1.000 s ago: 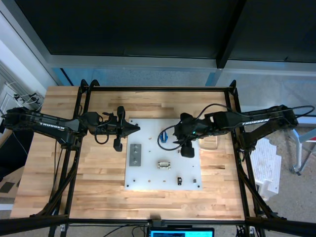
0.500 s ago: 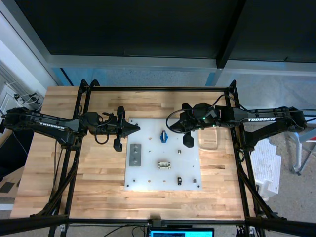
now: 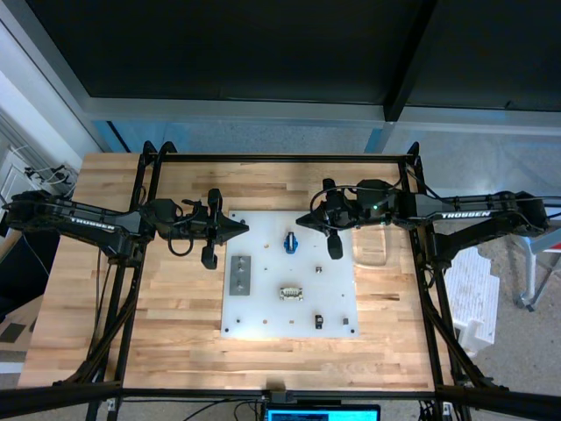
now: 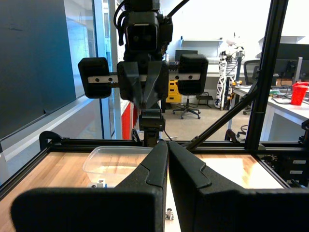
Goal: Pick the 16mm bar and install on taskboard
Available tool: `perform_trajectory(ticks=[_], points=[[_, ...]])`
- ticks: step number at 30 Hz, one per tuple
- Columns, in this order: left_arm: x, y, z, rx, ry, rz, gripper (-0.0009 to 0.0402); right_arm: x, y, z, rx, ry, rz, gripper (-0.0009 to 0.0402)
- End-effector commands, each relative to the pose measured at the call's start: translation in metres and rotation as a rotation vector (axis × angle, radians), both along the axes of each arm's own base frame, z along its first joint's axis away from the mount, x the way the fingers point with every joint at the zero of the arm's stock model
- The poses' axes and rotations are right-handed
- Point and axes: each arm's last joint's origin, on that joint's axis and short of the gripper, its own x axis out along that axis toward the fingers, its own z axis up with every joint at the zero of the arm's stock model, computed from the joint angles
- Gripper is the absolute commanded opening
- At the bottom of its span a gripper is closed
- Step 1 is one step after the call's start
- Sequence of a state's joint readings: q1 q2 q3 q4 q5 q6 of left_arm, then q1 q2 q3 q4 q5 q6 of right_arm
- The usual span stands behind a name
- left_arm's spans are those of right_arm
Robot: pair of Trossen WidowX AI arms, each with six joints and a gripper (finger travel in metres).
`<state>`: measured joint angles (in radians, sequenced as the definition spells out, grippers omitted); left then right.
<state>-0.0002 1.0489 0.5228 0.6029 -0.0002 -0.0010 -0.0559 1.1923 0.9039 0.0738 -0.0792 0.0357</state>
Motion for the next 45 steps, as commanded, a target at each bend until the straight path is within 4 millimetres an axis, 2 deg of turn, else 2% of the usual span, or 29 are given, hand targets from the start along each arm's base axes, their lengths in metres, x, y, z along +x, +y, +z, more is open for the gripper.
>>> perform_trajectory(ticks=[1, 14, 28, 45], points=[[0.000, 0.000, 0.000, 0.000, 0.000, 0.000, 0.0000, -0.001, 0.000, -0.002, 0.009, -0.042, 0.000, 0.0000], [0.000, 0.000, 0.000, 0.000, 0.000, 0.000, 0.0000, -0.008, 0.002, -0.015, 0.070, -0.195, 0.002, 0.0000], [0.000, 0.000, 0.000, 0.000, 0.000, 0.000, 0.0000, -0.024, 0.003, -0.023, 0.053, -0.226, -0.029, 0.0000], [0.000, 0.000, 0.000, 0.000, 0.000, 0.000, 0.0000, -0.027, 0.004, -0.034, 0.068, -0.234, -0.029, 0.0000]])
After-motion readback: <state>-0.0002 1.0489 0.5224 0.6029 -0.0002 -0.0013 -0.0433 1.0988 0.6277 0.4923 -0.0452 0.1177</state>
